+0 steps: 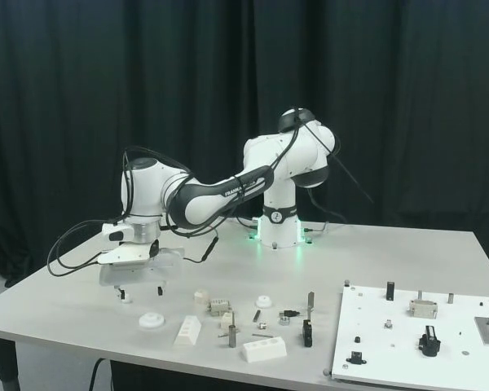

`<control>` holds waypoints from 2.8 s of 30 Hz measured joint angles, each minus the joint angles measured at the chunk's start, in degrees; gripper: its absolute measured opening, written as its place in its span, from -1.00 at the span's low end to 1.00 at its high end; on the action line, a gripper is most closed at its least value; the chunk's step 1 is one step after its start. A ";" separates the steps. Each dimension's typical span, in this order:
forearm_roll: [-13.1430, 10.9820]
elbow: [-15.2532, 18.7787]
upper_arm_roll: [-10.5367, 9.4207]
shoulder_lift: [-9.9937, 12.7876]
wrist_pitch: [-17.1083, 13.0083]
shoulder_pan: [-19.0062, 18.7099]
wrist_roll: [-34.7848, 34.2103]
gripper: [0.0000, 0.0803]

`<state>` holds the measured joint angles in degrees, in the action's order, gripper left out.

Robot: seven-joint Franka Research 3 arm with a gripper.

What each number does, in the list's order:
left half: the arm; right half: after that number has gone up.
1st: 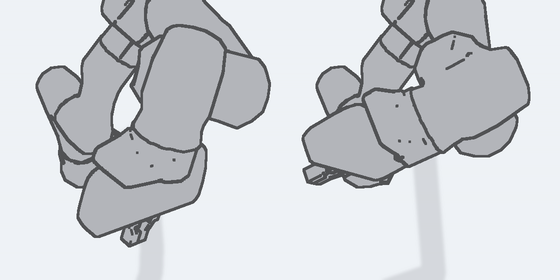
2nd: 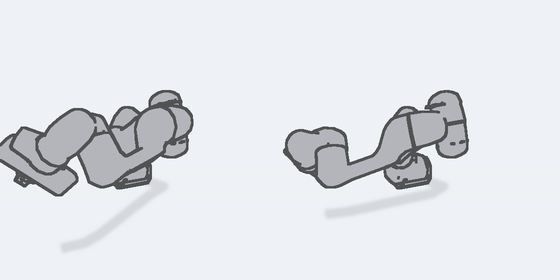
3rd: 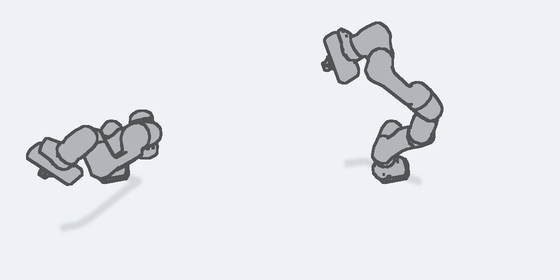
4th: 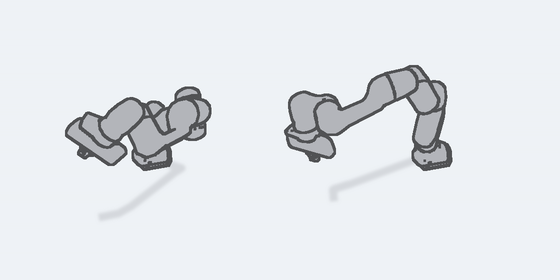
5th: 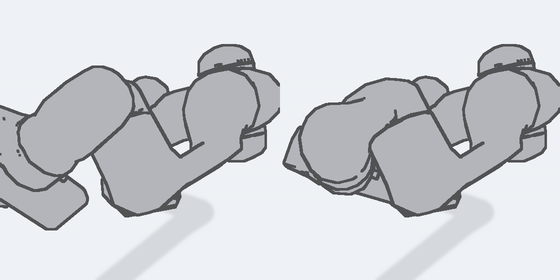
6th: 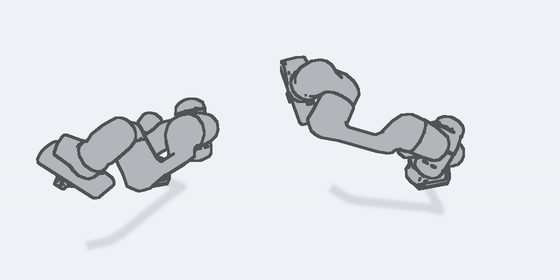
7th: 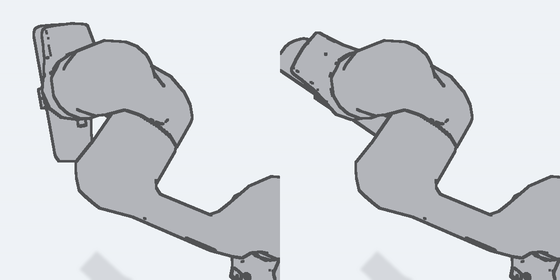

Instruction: Remove square peg 3.

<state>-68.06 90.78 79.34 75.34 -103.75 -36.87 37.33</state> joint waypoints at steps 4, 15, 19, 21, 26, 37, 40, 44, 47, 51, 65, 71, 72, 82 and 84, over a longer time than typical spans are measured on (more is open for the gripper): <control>0.19 -0.20 0.07 0.00 0.03 0.04 0.00 0.99; 0.27 -0.59 0.40 0.00 0.50 0.05 -0.86 0.99; 0.34 -0.91 0.55 0.00 0.68 0.12 -1.24 0.99; 0.46 -1.09 0.61 0.00 0.74 0.17 -1.43 0.99; 0.86 -1.60 0.68 0.00 0.85 0.32 -1.97 0.99; 0.99 -2.90 1.14 0.00 2.84 0.39 -4.39 0.99; 0.99 -3.56 1.37 0.00 4.32 0.33 -5.44 0.99; 1.00 -4.54 1.60 -0.05 6.71 0.12 -7.27 0.99; 1.00 -5.28 1.95 -0.05 9.01 -0.26 -8.98 0.99; 1.03 -6.00 2.40 -0.08 12.29 -1.09 -11.17 0.99; 0.96 -6.16 3.80 -0.99 24.21 -7.81 -22.24 0.99; 0.63 -5.87 4.34 -1.42 27.74 -11.96 -27.59 0.99; 0.55 -5.78 4.35 -1.56 28.10 -12.72 -28.47 0.99; -1.05 -4.37 4.34 -2.52 31.01 -21.37 -38.55 0.99; -1.46 -3.96 4.33 -2.61 31.09 -23.33 -40.65 0.99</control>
<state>-69.52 86.82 83.67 72.73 -72.66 -60.20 -3.32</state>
